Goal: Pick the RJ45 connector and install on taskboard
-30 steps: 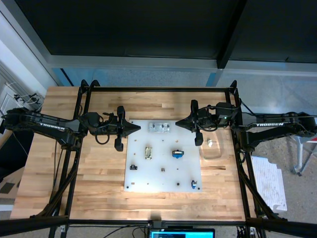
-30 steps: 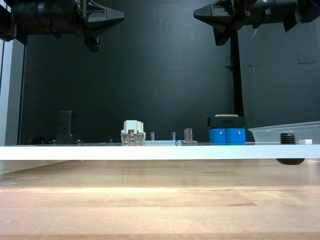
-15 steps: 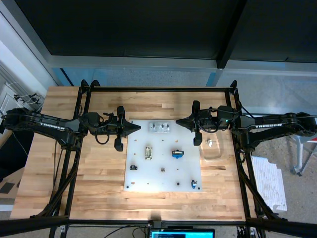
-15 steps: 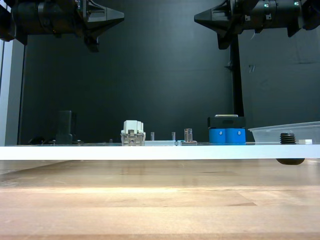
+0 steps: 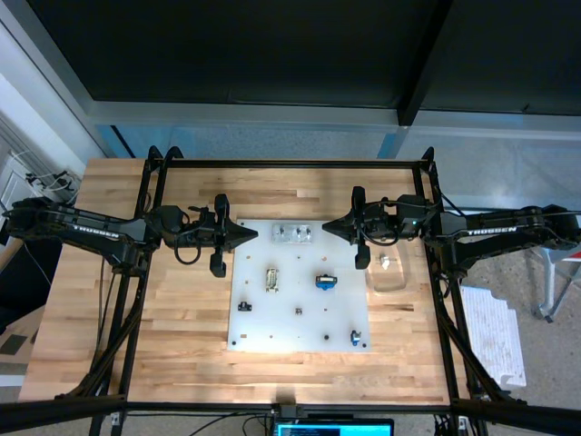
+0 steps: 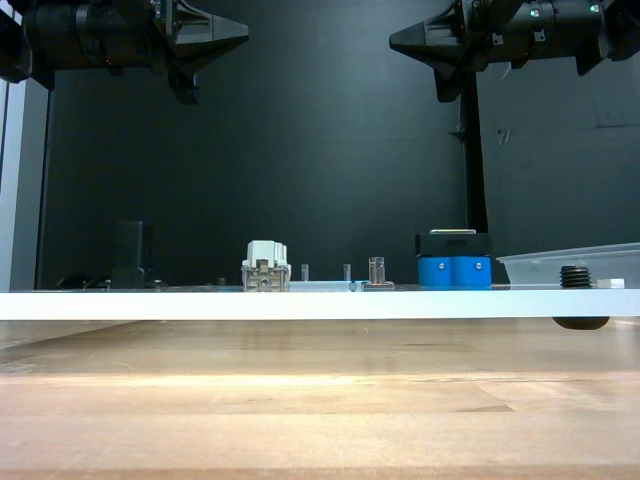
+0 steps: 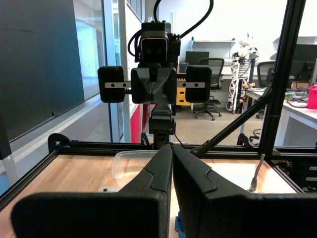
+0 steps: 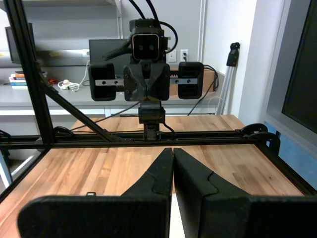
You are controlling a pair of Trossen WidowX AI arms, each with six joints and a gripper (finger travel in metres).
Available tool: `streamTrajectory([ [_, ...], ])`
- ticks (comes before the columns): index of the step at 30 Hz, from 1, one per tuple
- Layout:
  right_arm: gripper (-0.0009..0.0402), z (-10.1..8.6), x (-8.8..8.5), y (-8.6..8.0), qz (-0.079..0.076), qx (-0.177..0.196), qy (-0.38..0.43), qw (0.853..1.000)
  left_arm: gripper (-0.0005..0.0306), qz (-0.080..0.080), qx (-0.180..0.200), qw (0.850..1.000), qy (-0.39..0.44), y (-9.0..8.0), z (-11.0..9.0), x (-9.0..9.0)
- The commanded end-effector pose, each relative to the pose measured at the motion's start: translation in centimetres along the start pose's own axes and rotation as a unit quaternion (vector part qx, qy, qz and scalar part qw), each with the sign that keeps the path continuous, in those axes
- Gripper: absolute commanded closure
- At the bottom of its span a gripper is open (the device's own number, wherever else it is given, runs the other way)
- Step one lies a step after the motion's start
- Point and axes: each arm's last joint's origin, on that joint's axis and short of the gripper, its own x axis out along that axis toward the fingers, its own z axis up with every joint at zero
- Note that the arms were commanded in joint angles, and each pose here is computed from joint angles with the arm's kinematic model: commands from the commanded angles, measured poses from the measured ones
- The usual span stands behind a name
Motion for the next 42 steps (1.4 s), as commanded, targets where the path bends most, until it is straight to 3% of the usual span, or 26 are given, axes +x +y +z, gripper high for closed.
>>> streamTrajectory([
  [1,0.0393,0.0,0.0,0.0,0.0,0.0,0.0,1.0,0.03,0.0,0.0,1.0,0.0,0.01,0.01,0.01],
  [42,0.0393,0.82,0.09,0.01,0.0,-0.002,-0.012,1.0,0.03,0.0,0.0,1.0,0.0,0.01,0.01,0.01],
])
